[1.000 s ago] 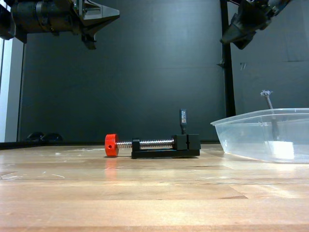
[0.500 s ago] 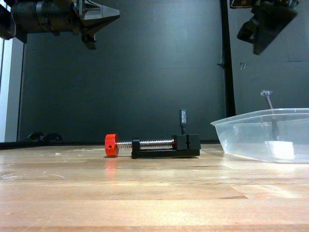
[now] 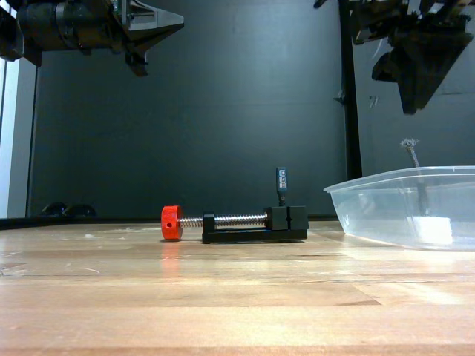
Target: Pick the usb-c connector and install on the hub
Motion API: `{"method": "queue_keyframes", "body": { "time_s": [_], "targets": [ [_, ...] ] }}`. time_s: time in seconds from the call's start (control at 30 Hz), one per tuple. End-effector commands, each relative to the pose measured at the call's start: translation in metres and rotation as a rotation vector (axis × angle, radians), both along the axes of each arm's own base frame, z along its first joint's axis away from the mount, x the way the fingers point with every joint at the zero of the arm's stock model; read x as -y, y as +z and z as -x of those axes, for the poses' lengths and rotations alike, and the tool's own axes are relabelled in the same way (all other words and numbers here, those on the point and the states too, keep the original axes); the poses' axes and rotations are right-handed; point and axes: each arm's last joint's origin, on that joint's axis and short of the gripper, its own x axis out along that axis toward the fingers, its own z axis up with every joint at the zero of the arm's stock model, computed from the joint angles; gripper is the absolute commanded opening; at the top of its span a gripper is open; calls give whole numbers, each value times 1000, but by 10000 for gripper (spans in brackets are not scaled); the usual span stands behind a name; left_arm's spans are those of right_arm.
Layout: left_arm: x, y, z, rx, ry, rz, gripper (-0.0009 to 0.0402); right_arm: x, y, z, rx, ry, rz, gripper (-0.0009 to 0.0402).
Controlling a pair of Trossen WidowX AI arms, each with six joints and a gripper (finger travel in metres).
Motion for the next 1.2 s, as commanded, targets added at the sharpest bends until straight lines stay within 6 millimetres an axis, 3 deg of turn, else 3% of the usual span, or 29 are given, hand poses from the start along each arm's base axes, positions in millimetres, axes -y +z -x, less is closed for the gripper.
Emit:
{"method": "queue_keyframes", "body": {
  "time_s": [0.03, 0.57, 1.2],
  "targets": [
    [0, 0, 0, 0, 0, 0, 0, -4, -9, -6, -22, 10, 2, 129],
    [0, 0, 0, 0, 0, 0, 0, -17, -47, -17, -26, 49, 9, 198],
    [0, 0, 0, 1, 0, 0, 0, -22, -79, -19, -17, 76, 9, 188]
  ]
}}
